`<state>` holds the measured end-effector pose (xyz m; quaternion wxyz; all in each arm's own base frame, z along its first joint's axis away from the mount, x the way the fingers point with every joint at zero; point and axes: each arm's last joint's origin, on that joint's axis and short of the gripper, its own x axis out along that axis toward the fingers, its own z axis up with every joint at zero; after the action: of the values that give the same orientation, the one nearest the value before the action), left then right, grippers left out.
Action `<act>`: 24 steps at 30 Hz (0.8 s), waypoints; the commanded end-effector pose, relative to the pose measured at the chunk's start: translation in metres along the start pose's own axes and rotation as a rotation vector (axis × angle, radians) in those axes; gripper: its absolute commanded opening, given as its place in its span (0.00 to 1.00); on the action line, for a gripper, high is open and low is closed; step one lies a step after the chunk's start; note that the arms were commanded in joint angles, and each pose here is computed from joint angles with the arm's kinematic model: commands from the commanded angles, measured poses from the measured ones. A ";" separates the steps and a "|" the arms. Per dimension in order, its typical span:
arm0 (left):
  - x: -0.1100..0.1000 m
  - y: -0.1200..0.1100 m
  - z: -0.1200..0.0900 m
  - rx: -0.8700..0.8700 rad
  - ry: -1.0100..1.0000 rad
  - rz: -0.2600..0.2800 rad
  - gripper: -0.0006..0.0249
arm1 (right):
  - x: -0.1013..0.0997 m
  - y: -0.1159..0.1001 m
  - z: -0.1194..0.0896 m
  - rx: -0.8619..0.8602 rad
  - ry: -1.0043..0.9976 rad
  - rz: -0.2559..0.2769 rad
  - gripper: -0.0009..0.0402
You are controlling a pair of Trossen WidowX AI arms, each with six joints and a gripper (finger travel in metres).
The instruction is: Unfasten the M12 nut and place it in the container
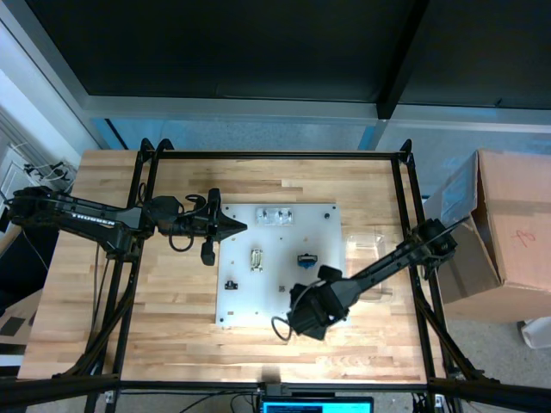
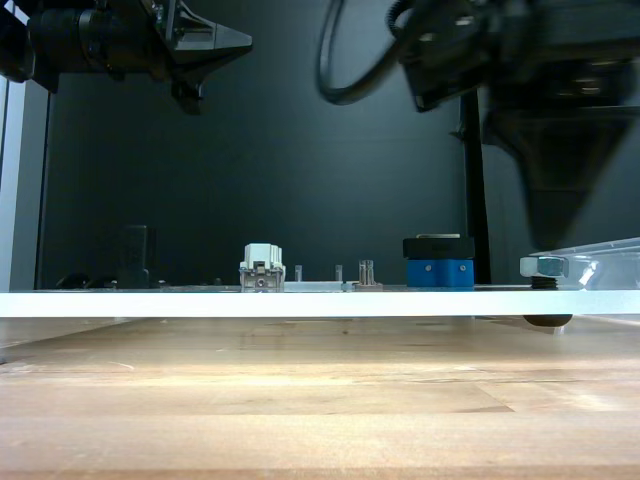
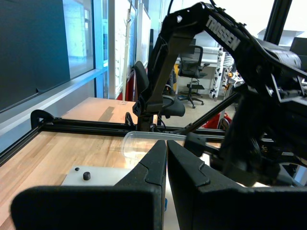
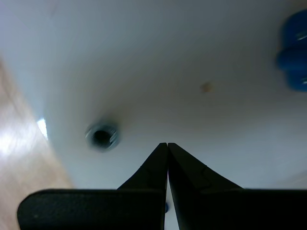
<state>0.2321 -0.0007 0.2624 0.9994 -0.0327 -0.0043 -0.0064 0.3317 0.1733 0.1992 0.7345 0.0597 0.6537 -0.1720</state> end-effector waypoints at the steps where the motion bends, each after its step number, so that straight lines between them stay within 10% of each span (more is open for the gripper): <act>1: 0.000 0.000 0.000 0.000 0.001 0.000 0.02 | -0.006 -0.002 -0.002 0.020 0.001 0.005 0.02; 11: 0.000 0.000 0.000 0.000 0.000 0.000 0.02 | -0.026 -0.004 0.000 0.276 0.005 0.109 0.05; 24: 0.000 0.000 0.000 0.000 0.000 0.000 0.02 | -0.038 -0.002 0.010 0.717 0.056 0.175 0.49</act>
<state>0.2322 -0.0007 0.2623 0.9994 -0.0327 -0.0043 -0.0064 0.3353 0.1756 0.2409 0.6618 0.3713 0.5691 -0.3167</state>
